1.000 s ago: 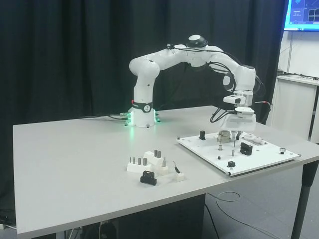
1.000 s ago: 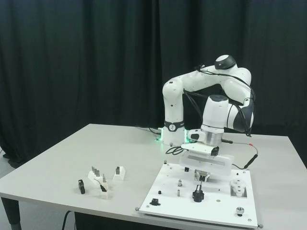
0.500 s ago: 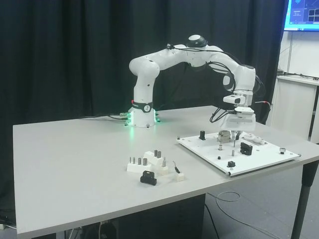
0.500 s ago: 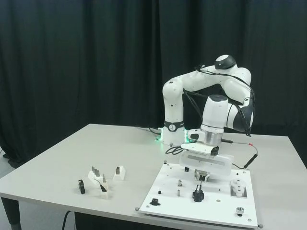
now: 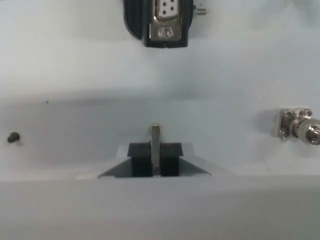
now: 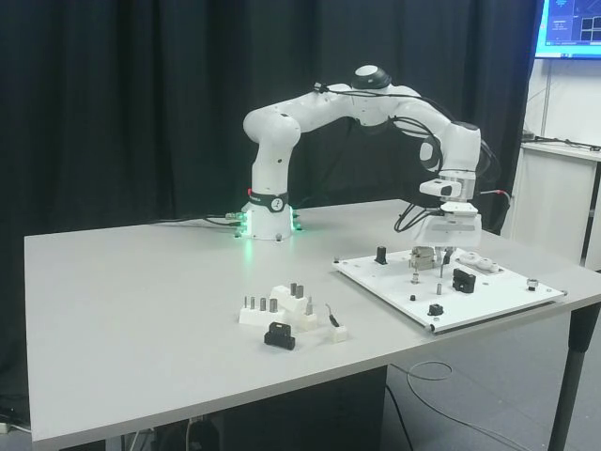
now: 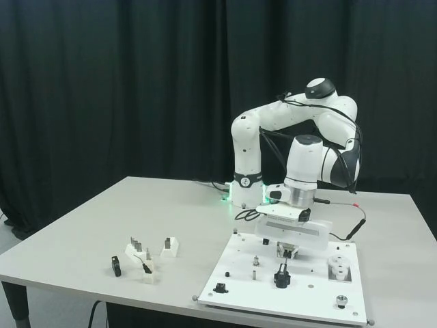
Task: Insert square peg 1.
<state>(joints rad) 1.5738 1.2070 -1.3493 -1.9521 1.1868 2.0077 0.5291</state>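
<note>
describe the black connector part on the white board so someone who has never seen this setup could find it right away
Start at the white board lying on the grey table under the arm's gripper. In the wrist view, the black connector sits on the board straight ahead of the thin grey peg held between the fingers. Unlike the round metal fitting off to the side, it has a black housing around a metal face with pin holes and a screw.

Lab: black curtains (image 7: 136, 89), arm (image 7: 300, 137) on grey table (image 6: 141, 282)

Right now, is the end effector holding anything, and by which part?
Yes. The end effector holds a slim grey peg, gripped at its upper part between the black fingers; its free lower end points at the white board.
</note>
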